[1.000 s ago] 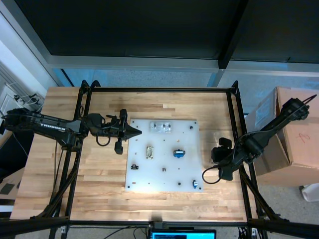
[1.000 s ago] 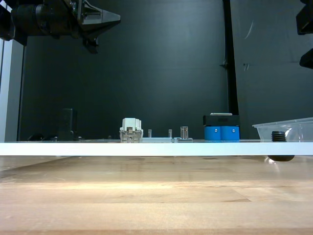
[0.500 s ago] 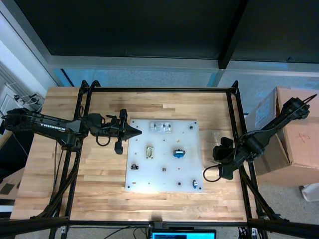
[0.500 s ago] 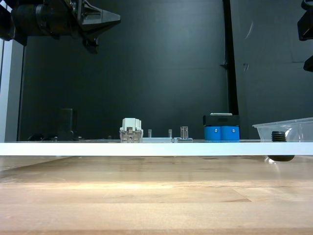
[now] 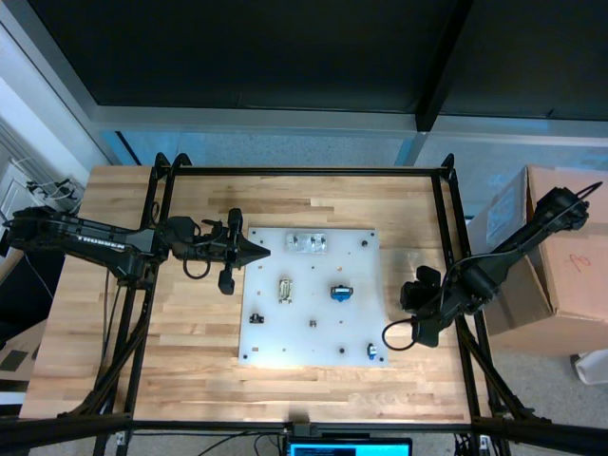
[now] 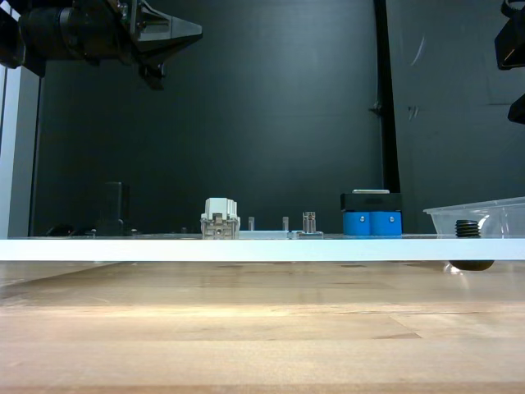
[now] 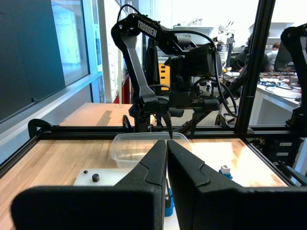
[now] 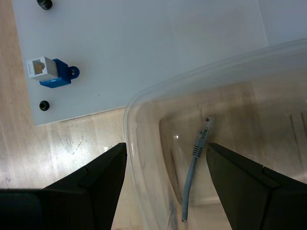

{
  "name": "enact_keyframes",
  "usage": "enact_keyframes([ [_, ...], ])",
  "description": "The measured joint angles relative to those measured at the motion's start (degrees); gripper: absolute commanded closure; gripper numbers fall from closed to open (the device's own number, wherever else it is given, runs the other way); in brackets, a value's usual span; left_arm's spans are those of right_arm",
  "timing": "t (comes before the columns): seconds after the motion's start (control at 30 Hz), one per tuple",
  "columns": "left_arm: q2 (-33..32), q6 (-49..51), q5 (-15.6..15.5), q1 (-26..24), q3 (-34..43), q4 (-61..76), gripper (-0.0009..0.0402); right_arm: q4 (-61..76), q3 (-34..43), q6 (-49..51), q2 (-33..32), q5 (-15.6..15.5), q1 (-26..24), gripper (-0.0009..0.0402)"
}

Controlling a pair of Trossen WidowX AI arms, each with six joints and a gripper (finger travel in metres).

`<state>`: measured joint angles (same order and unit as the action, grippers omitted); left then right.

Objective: Remove the RJ45 connector from the taskboard and place in the container

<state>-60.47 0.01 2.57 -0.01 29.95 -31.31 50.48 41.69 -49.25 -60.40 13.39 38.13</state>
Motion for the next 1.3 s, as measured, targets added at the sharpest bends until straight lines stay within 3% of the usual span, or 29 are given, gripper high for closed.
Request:
enact_keyframes([
  [1.17, 0.0, 0.0, 0.0, 0.0, 0.0, 0.0, 0.0393, -0.2, 0.5, 0.5, -0.5, 0.0, 0.0, 0.0162],
  [1.3, 0.0, 0.0, 0.0, 0.0, 0.0, 0.0, 0.0393, -0.2, 0.5, 0.6, -0.5, -1.2, 0.0, 0.0162],
])
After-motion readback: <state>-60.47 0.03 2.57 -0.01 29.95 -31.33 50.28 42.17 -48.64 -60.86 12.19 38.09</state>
